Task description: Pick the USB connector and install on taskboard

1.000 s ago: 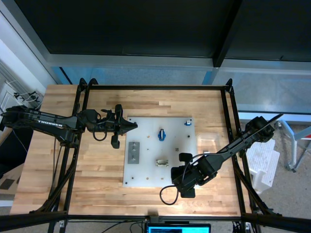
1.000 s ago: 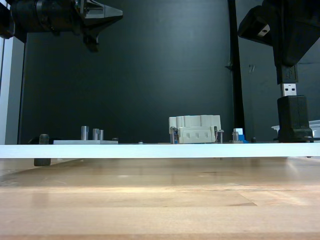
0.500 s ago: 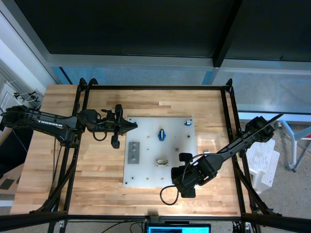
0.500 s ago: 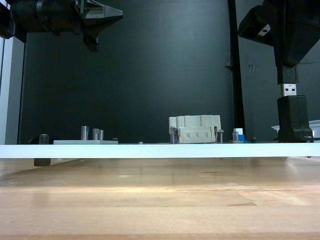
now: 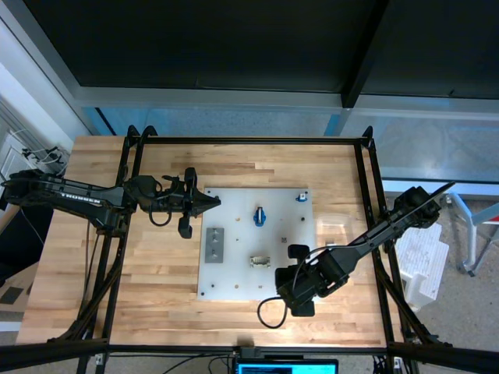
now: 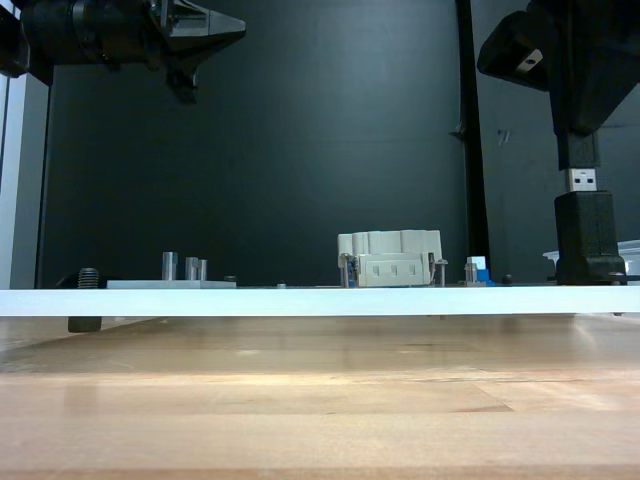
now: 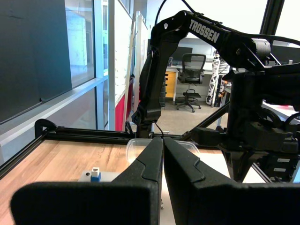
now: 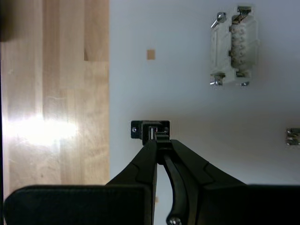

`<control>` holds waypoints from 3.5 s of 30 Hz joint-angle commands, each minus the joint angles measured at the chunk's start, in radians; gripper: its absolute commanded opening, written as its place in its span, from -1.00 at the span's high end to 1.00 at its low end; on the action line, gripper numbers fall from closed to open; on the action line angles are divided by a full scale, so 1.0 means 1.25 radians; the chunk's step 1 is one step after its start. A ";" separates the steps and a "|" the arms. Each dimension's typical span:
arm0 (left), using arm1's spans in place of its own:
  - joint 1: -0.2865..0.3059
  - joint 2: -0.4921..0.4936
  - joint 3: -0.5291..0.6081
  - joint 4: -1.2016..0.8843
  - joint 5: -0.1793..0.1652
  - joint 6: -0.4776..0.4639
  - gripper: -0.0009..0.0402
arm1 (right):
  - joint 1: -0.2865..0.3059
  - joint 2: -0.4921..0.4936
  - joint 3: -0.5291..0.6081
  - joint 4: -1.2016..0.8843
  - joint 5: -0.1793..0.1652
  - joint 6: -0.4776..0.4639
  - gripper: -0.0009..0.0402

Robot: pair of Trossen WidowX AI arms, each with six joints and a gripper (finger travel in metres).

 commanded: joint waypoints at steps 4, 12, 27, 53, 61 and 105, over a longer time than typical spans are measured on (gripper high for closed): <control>0.000 0.000 0.000 0.000 0.000 0.000 0.96 | 0.000 -0.002 0.000 0.005 -0.001 0.002 0.96; 0.000 0.000 0.000 0.000 0.000 0.000 0.96 | 0.001 -0.002 0.000 0.008 -0.003 0.002 0.96; 0.000 0.000 0.000 0.000 0.000 0.000 0.96 | 0.000 0.000 0.000 0.011 -0.006 0.001 0.96; 0.000 0.000 0.000 0.000 0.000 0.000 0.96 | 0.000 0.000 -0.009 0.019 -0.010 -0.002 0.96; 0.000 0.000 0.000 0.000 0.000 0.000 0.96 | 0.000 0.000 -0.016 0.022 -0.010 -0.004 0.96; 0.000 0.000 0.000 0.000 0.000 0.000 0.96 | 0.002 -0.002 -0.038 0.053 -0.017 0.005 0.59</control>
